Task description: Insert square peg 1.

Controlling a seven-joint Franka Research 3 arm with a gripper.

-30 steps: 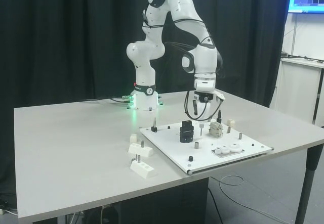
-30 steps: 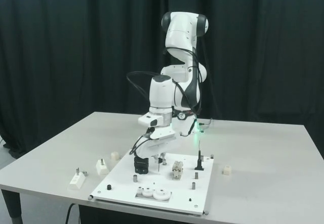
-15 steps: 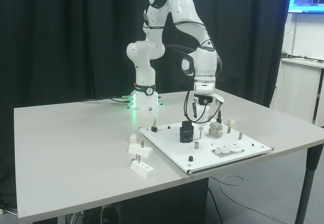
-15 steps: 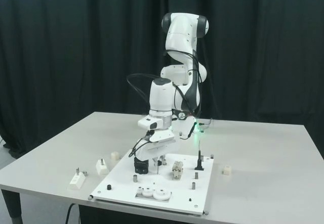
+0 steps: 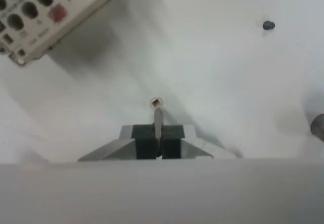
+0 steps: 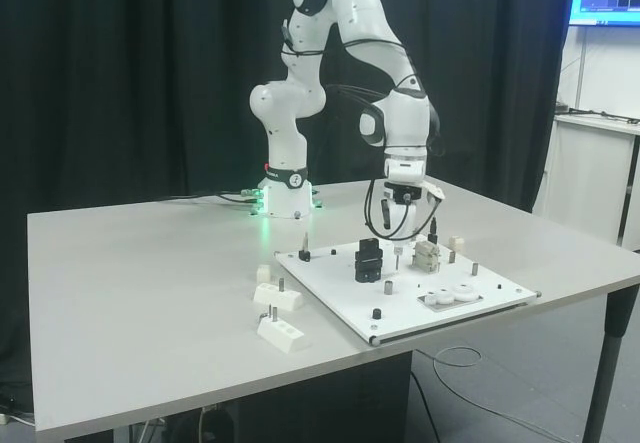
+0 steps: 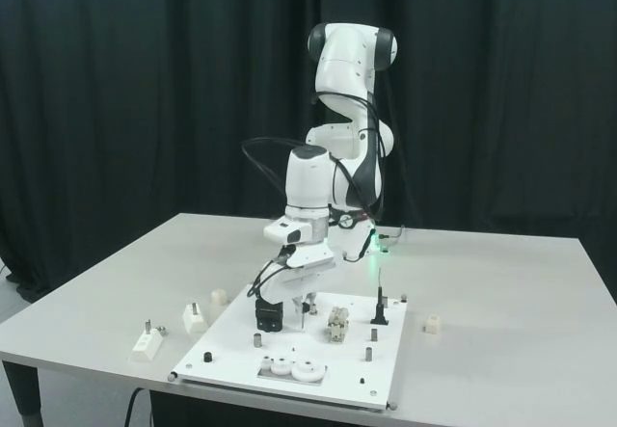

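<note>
On the near part of the white board (image 6: 450,313) lie white gears (image 6: 448,296). Farther in, the gripper (image 5: 158,145) is closed on the thin square peg (image 5: 158,124), held upright, its tip at a small square hole (image 5: 156,102) in the board. A black block (image 6: 368,261) stands just left, a connector block (image 5: 48,14) just right. The arm's base (image 6: 283,195) stands farthest back.

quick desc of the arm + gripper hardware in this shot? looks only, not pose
White Franka arm with rounded shells, black rings at the joints, black cap on the top joint. Black cables loop from the forearm to the wrist. Green light glows at the base. Gripper: grey fingers with black pads.
</note>
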